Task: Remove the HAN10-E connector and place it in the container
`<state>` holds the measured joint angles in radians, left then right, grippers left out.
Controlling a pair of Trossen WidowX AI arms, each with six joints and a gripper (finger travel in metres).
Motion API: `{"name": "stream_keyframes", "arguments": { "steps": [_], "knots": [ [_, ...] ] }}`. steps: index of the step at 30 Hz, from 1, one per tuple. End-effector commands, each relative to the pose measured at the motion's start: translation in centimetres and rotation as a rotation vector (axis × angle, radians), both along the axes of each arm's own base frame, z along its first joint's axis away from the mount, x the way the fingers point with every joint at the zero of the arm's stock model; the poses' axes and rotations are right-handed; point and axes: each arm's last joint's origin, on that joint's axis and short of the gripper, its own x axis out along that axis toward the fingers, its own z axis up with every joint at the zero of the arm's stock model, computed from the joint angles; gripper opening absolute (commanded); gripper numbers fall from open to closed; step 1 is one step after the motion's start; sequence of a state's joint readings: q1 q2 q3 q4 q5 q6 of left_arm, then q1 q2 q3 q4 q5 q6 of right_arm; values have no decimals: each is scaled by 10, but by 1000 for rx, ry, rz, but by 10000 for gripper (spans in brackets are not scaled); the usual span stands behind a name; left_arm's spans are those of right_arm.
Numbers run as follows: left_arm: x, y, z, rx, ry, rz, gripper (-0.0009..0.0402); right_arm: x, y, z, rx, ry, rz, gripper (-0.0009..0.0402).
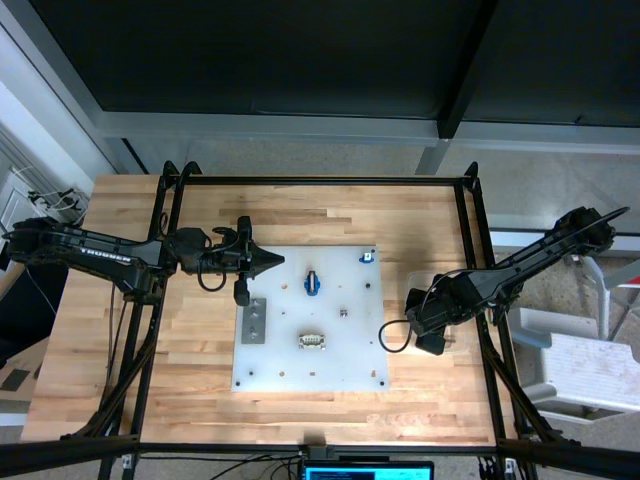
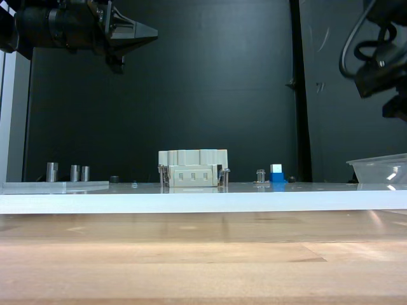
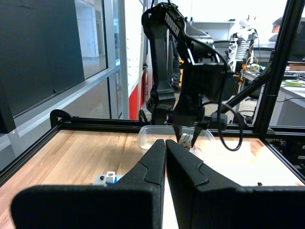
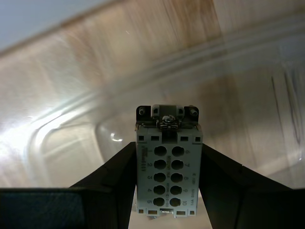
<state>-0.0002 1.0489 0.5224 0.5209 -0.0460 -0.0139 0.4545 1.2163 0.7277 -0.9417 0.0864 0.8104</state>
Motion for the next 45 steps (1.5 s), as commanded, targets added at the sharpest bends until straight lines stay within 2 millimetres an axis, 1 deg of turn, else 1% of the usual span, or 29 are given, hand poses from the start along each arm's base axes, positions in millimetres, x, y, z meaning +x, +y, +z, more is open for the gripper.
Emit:
{"name": "stream_keyframes", "arguments": {
  "steps": [1,9,14,17,27,33,36,38,45],
  "knots": [
    [0,0,0,0,0,0,0,-3,-1,-10,1,5,-16,16],
    [0,0,0,0,0,0,0,-9,-3,-27,7,1,-42,16],
    [0,0,0,0,0,0,0,-10,-3,-30,7,4,-59,24],
    [0,0,0,0,-1,0,0,-10,-3,-30,8,3,-59,48],
    [0,0,0,0,0,0,0,-9,-2,-29,-2,-14,-61,182],
    [0,0,0,0,-1,0,0,-6,0,-23,0,-33,-55,248],
    [0,0,0,0,-1,0,0,-4,1,-19,1,-35,-54,264],
    [0,0,0,0,-1,0,0,-4,1,-16,-3,-30,-54,267],
    [0,0,0,0,0,0,0,-3,2,-4,-9,-22,-51,252]
  ]
}}
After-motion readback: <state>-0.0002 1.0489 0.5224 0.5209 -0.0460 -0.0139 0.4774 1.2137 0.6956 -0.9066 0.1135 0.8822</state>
